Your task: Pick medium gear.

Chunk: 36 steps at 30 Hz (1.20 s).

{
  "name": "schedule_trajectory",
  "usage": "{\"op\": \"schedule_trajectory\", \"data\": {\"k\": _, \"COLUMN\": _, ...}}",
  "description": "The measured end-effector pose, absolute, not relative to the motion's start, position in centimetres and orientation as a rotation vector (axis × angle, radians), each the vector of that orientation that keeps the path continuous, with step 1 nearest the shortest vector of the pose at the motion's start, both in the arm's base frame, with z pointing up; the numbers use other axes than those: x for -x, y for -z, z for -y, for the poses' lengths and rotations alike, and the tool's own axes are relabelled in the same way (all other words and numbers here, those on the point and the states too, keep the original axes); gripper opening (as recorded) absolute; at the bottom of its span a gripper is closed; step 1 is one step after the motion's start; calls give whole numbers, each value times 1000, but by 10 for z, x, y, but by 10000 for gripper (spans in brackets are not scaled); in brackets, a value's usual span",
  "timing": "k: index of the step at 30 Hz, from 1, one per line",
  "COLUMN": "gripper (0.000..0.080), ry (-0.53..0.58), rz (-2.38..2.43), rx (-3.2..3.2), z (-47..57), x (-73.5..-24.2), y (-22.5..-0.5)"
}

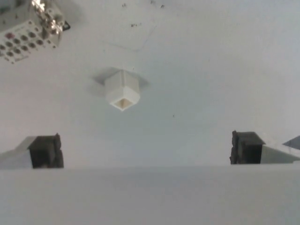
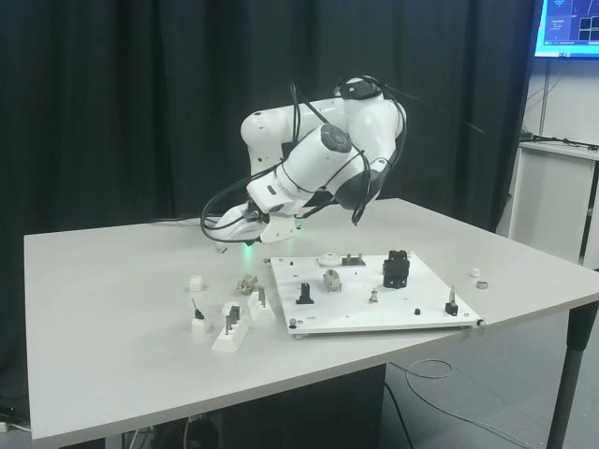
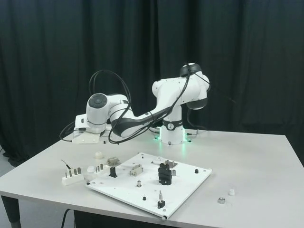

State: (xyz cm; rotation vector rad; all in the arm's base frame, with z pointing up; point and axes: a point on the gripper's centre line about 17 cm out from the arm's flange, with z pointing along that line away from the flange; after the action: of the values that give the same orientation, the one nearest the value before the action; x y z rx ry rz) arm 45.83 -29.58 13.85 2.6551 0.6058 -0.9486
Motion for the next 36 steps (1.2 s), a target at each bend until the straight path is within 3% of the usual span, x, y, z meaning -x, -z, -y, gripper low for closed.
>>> {"op": "schedule_trajectory", "data": {"k": 36, "gripper": 800, "ry": 699, "rz": -524, "rx": -2792, "z": 292, "x": -475, "y": -138}}
